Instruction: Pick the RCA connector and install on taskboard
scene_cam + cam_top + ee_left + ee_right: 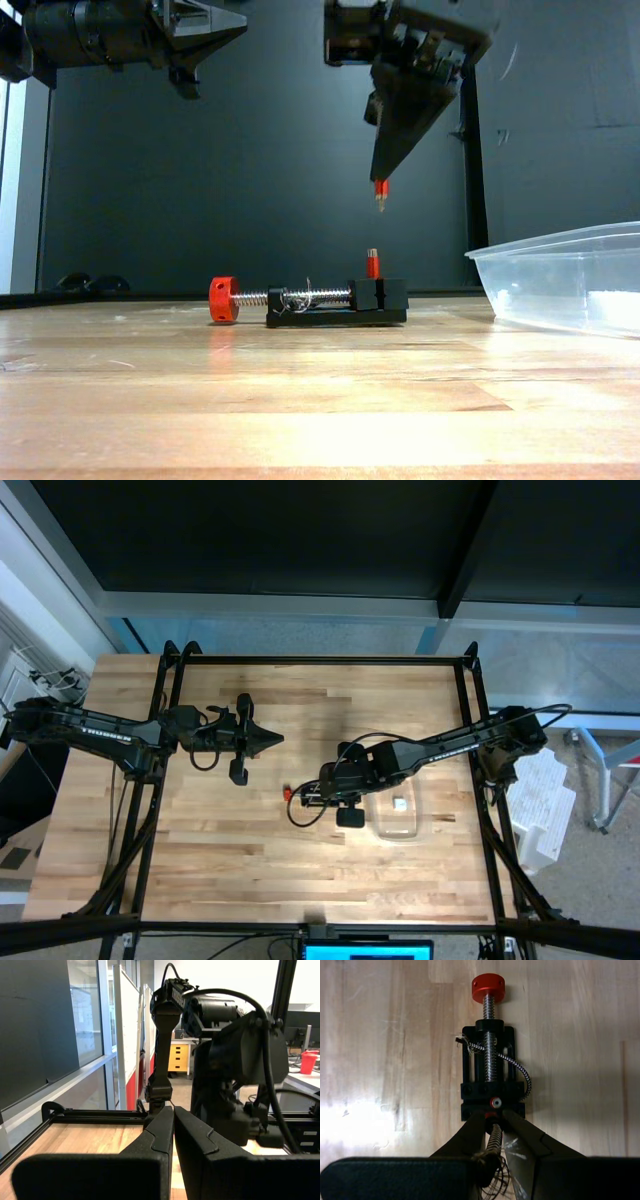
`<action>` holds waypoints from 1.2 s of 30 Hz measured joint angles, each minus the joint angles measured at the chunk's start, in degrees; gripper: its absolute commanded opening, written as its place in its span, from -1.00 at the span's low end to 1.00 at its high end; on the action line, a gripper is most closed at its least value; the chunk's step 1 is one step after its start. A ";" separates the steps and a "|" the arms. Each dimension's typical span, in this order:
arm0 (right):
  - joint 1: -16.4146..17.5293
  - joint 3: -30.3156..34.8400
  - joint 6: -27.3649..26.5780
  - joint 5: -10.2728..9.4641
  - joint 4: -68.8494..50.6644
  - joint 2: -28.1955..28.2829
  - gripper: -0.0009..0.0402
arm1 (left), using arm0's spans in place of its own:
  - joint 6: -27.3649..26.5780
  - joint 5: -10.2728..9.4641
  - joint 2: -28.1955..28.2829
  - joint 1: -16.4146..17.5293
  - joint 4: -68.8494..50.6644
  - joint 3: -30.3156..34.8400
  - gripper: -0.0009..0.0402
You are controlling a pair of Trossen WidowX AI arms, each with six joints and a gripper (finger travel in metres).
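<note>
The taskboard (335, 300) is a small black block lying on the wooden table, with a red knob (223, 299) on a sprung screw at its left end and a red upright socket (372, 263) at its right end. My right gripper (382, 182) hangs point-down straight above that socket, shut on the RCA connector (380, 193), whose red tip pokes out below the fingertips, a short gap above the socket. In the right wrist view the connector (491, 1119) sits just short of the socket (494, 1102) on the taskboard (487, 1072). My left gripper (275, 739) is parked high at the left, shut and holding nothing (173, 1115).
A clear plastic tray (560, 275) stands right of the taskboard, close to the right arm; a small white cube (400, 804) lies in it. A braided cable (517, 1067) loops over the taskboard's side. A black frame borders the table.
</note>
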 measured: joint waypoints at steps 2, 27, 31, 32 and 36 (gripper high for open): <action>-0.17 0.00 -0.13 -0.35 0.72 0.63 -0.96 | 0.00 0.00 0.00 0.00 0.00 0.00 -0.96; -2.34 -0.68 -3.15 -1.20 2.62 3.34 -0.96 | 0.00 -0.02 0.00 0.00 -0.02 0.00 -0.96; -2.38 -1.81 -3.04 -1.27 3.26 2.71 -0.96 | 0.00 0.00 0.00 0.00 0.00 0.00 -0.96; -2.38 -1.99 -2.93 -1.27 3.32 2.60 -0.96 | -0.02 0.00 0.00 0.00 -0.02 0.00 -0.96; -2.38 -2.51 -2.89 -1.27 3.65 2.27 -0.96 | -0.02 0.00 0.00 0.00 0.00 0.00 -0.96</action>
